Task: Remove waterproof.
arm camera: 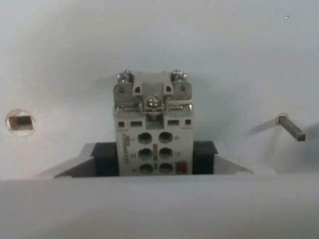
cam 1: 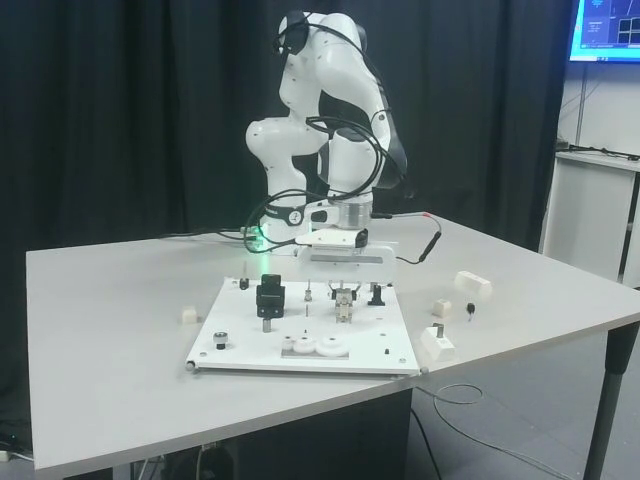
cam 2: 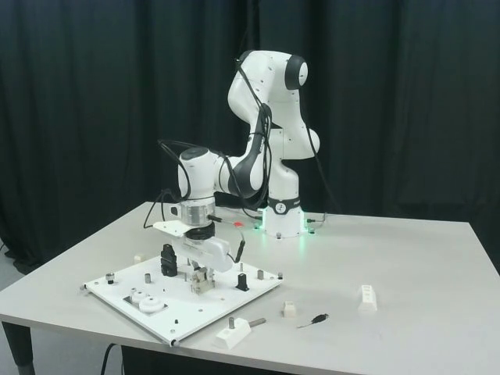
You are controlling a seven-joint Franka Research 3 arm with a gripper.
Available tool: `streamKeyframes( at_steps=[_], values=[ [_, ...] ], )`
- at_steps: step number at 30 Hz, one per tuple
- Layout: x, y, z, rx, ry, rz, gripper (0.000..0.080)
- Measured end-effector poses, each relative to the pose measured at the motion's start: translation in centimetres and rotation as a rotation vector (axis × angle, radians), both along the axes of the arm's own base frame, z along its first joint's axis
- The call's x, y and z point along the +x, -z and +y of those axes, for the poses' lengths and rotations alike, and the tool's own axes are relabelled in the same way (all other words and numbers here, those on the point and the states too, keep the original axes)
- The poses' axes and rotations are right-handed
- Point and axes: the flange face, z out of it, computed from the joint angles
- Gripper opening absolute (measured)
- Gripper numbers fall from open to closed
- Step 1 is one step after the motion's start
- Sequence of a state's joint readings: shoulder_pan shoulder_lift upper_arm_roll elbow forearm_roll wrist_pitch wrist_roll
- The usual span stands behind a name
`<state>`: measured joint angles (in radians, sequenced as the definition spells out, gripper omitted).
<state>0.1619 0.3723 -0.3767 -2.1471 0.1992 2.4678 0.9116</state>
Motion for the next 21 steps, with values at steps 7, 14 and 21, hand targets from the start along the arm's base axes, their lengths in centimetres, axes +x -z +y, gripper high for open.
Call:
streamKeyframes(
  at_steps=[7,14,21],
  values=[
    [-0.02,0.01,-0.05,0.006,0.0,-0.003,0.0311],
    [-0.03,-0.03,-0.1,0.014,-0.008,-0.007,0.0311],
    [-0.04,-0.11,-0.14,0.017,-0.018,-0.009,0.0311]
  ],
)
